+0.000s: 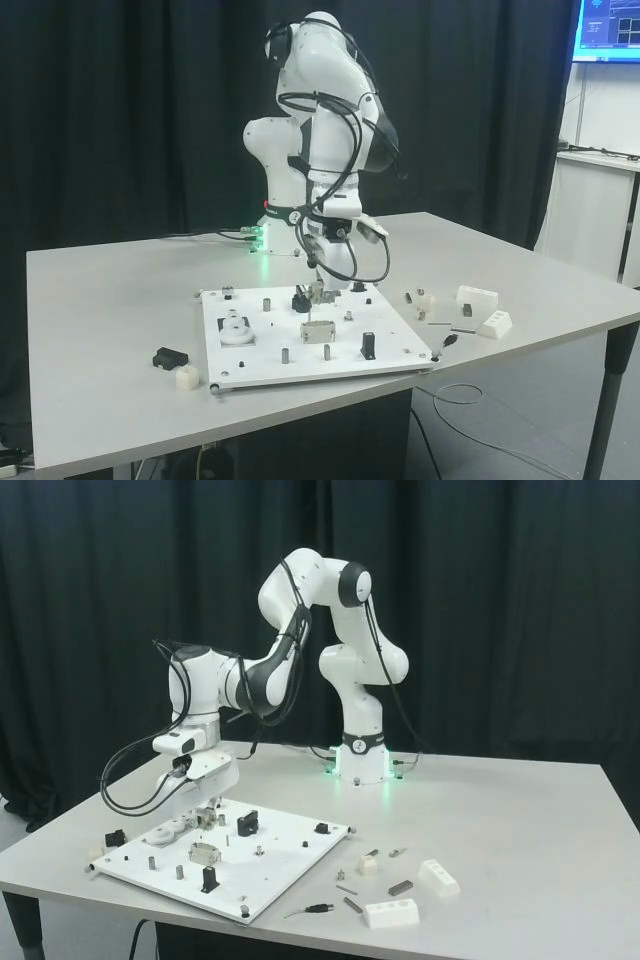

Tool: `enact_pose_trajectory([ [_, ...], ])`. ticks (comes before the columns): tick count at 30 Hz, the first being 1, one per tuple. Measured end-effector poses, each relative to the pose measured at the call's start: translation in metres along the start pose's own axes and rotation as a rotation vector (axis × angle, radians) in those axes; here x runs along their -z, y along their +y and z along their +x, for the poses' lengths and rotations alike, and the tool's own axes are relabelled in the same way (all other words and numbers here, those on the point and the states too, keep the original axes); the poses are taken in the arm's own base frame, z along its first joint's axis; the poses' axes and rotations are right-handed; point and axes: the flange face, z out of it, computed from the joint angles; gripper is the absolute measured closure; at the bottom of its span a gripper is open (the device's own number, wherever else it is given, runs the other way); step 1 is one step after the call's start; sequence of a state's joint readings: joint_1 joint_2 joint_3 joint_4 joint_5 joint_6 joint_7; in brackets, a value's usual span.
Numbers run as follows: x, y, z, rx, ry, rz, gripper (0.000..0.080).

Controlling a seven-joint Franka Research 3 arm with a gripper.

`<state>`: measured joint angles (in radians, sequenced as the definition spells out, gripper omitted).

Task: Place waterproof.

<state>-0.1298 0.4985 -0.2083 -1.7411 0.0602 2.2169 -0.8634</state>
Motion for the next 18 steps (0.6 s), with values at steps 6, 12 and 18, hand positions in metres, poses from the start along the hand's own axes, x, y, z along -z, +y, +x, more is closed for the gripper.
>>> enact_pose_trajectory([
  [6,0.0060,0.0002,-0.0004,-0.001,0.004,-0.002,0.0492],
  [12,0.0078,0.0018,-0.0012,-0.003,0.006,-0.006,0.0492],
  [18,0.0088,0.0028,-0.0014,-0.004,0.007,-0.008,0.0492],
])
